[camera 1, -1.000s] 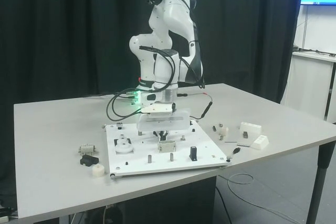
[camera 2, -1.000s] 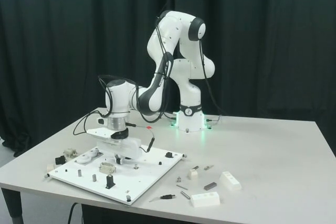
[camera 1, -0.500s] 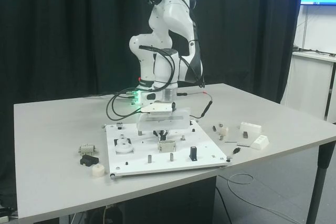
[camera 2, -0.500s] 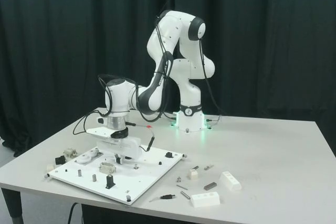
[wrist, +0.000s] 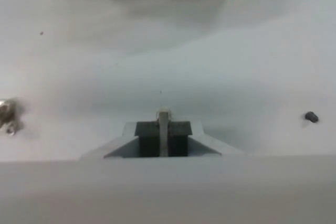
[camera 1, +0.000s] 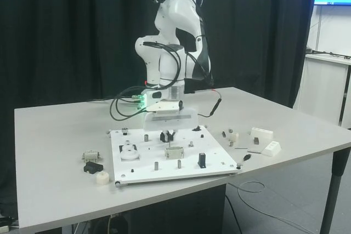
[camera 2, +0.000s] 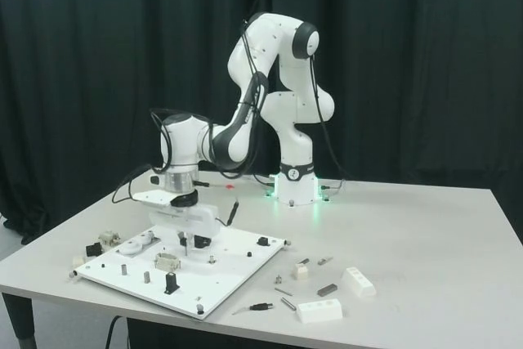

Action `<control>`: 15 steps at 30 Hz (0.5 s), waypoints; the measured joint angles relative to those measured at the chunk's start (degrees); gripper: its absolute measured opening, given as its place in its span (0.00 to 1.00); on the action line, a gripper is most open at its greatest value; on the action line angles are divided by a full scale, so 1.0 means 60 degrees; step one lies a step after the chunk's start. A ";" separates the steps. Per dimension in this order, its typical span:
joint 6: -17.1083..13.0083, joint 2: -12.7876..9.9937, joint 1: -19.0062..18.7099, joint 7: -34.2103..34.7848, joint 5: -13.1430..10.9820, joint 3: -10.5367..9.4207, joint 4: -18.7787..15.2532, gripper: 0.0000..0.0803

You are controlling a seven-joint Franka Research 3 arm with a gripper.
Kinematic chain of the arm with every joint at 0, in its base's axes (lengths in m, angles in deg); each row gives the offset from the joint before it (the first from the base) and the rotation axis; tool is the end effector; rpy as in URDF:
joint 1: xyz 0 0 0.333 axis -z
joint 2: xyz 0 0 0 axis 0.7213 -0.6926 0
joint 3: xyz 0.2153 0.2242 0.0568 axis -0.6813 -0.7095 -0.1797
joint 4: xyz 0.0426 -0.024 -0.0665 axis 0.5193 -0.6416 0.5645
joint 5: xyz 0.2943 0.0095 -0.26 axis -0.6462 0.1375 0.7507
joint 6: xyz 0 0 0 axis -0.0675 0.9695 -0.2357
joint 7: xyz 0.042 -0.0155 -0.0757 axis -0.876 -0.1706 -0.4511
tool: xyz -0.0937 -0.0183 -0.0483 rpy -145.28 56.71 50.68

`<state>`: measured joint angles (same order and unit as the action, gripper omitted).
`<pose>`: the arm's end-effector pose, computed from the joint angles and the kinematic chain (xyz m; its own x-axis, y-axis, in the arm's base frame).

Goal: Remove square peg 1.

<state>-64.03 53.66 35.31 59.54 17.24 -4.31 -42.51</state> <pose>0.5464 -0.1963 0.2286 0.5400 -0.8415 0.0164 -0.8416 -0.5401 -0.0021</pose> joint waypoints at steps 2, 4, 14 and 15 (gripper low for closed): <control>0.0102 0.0122 -0.0001 0.0001 0.0110 0.0047 0.0000 0.03; 0.0231 0.0256 -0.0005 0.0024 0.0218 0.0105 0.0000 0.03; 0.0679 0.0760 -0.0007 0.0138 0.0565 0.0306 0.0020 0.03; 0.0726 0.0790 -0.0009 0.0143 0.0575 0.0318 0.0032 0.03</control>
